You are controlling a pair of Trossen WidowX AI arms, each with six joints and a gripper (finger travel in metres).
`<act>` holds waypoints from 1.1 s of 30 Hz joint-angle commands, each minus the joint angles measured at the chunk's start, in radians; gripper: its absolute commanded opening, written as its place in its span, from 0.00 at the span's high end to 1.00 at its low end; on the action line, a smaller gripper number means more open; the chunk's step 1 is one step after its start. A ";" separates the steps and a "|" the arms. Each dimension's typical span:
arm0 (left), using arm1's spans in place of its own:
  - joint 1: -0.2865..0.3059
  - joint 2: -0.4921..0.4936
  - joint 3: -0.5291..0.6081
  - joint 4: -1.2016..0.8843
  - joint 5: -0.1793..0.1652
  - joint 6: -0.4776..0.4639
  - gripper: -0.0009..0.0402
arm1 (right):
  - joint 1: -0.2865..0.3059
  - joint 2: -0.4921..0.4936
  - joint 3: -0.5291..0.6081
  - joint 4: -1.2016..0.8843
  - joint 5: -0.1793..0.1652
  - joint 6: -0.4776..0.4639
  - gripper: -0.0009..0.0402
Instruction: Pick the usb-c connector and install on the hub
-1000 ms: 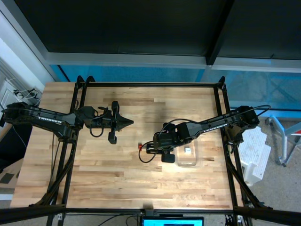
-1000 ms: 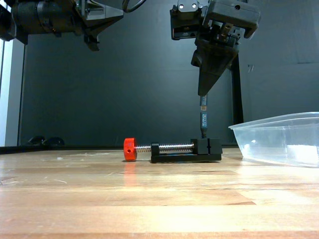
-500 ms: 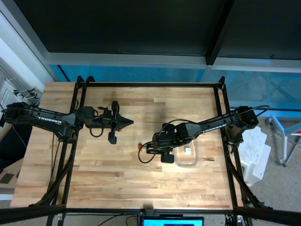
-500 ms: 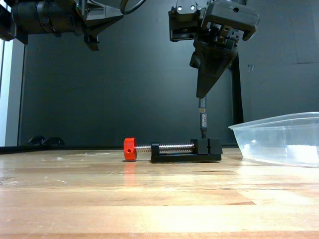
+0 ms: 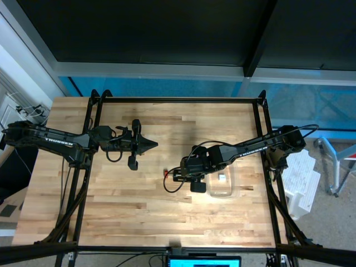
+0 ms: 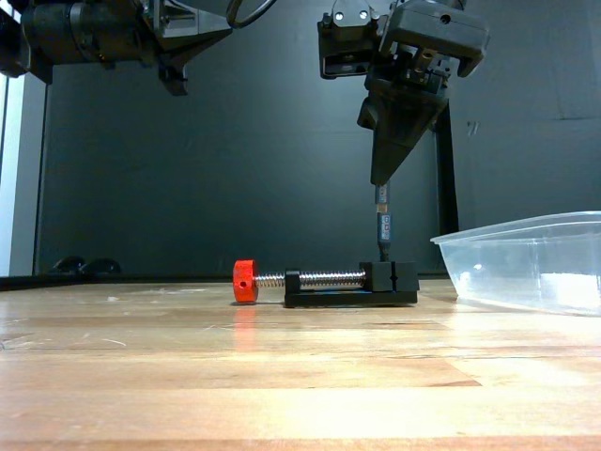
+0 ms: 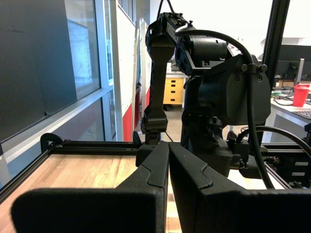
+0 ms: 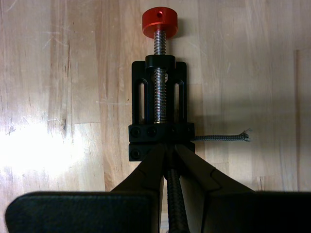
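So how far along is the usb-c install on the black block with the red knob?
Pick looks done: the right gripper is shut on the thin dark-grey usb-c connector, upright over the black rectangular hub. In hand: insertion, its lower tip meeting the hub's end away from the red-orange knob. Left: seating, which I cannot confirm, then release. The left gripper is shut, raised at the left.
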 commanded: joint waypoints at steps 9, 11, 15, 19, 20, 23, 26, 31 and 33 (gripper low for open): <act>0.000 0.000 0.000 0.000 0.000 0.000 0.98 | 0.000 -0.007 0.000 -0.004 0.006 -0.001 0.98; 0.000 0.000 0.000 0.000 0.000 0.000 0.98 | 0.000 -0.011 0.000 -0.005 0.006 -0.001 0.98; 0.000 0.000 0.000 0.000 0.000 0.000 0.98 | 0.000 -0.016 0.000 -0.005 0.006 0.000 0.98; 0.000 0.000 0.000 0.000 0.000 0.000 0.98 | 0.000 -0.016 0.000 -0.004 0.006 0.000 0.98; 0.000 0.000 0.000 0.000 0.000 0.000 0.98 | 0.000 -0.016 0.000 -0.004 0.006 -0.001 0.98; 0.000 0.000 0.000 0.000 0.000 0.000 0.98 | 0.000 -0.016 0.000 0.000 0.006 -0.001 0.98; 0.000 0.000 0.000 0.000 0.000 0.000 0.98 | 0.000 -0.016 0.000 0.001 0.006 -0.001 0.98; 0.000 0.000 0.000 0.000 0.000 0.000 0.98 | 0.000 -0.014 -0.001 0.000 0.006 0.000 0.98; 0.000 0.000 0.000 0.000 0.000 0.000 0.98 | 0.000 -0.014 -0.001 -0.002 0.006 0.000 0.98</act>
